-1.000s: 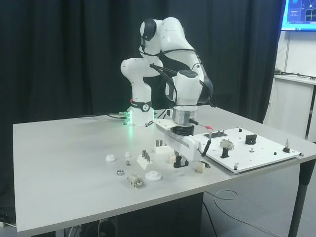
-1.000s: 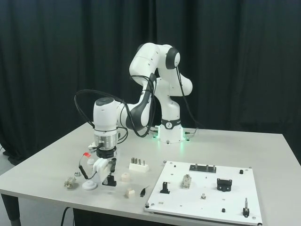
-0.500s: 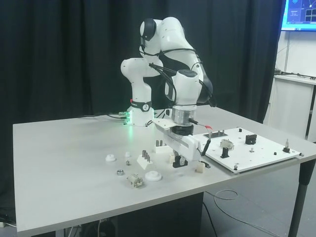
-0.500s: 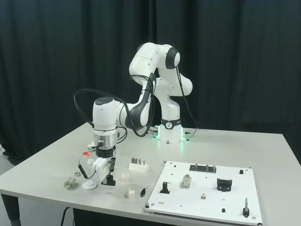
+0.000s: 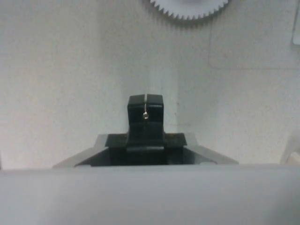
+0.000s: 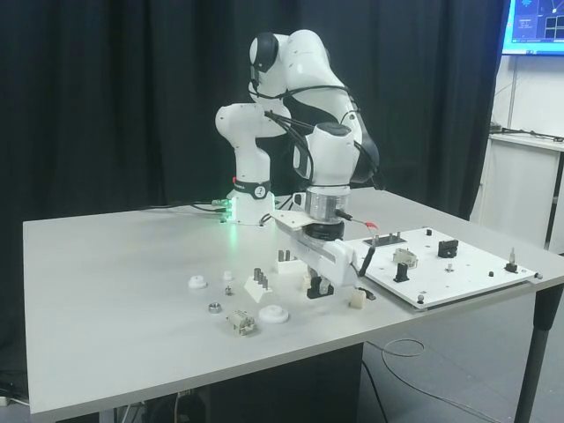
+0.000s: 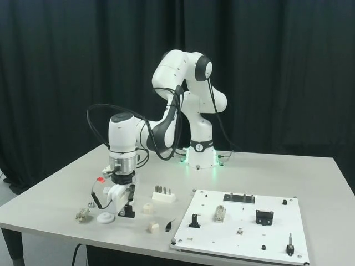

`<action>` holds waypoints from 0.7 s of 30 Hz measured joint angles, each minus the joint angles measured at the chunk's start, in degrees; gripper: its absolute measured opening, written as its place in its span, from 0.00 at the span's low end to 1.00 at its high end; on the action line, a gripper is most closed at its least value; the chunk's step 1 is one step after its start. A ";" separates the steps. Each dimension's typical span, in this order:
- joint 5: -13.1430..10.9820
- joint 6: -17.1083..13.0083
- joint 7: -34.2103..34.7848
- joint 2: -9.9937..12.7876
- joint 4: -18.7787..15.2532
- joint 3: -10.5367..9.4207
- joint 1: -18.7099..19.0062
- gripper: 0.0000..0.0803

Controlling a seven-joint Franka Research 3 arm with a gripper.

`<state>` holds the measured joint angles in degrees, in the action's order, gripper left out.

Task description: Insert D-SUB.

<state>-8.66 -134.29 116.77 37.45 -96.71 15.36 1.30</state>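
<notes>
The D-SUB connector [image 6: 240, 323] [image 7: 83, 215] is a small grey metal plug lying on the table near its front edge. My gripper [image 6: 319, 292] [image 7: 128, 211] hangs just above the table, a short way from the connector, with a white gear [image 6: 273, 315] [image 7: 105, 218] between them. The wrist view shows my black fingertips [image 5: 145, 108] pressed together with nothing held, over bare table, and the gear [image 5: 190, 8] at the picture's edge. A grey metal socket [image 6: 405, 258] [image 7: 220, 213] stands on the white board [image 6: 476, 275] [image 7: 244, 241].
Close to the gripper are a white block with pegs [image 6: 262, 284] [image 7: 163, 194] and a small white cube [image 6: 357, 300] [image 7: 152, 226]. A nut [image 6: 212, 307] and a white ring [image 6: 196, 282] lie further along the table. The board carries several black fixtures.
The arm has shifted slightly away from the board, toward the gear and the connector. The fingers stay together and nothing on the table has moved.
</notes>
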 joint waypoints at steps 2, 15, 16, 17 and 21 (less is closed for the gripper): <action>0.00 0.00 -0.38 -0.12 0.00 0.00 0.02 0.19; 0.00 0.64 -5.43 -1.56 -0.01 -0.01 1.53 0.19; 0.00 0.79 -5.86 -1.72 -0.01 -0.03 1.76 0.19; 0.00 0.92 -6.31 -1.88 -0.01 -0.04 1.99 0.19; 0.00 1.22 -8.41 -2.47 -0.02 -0.16 3.08 0.19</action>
<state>-8.66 -133.07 108.36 34.99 -96.72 15.20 4.38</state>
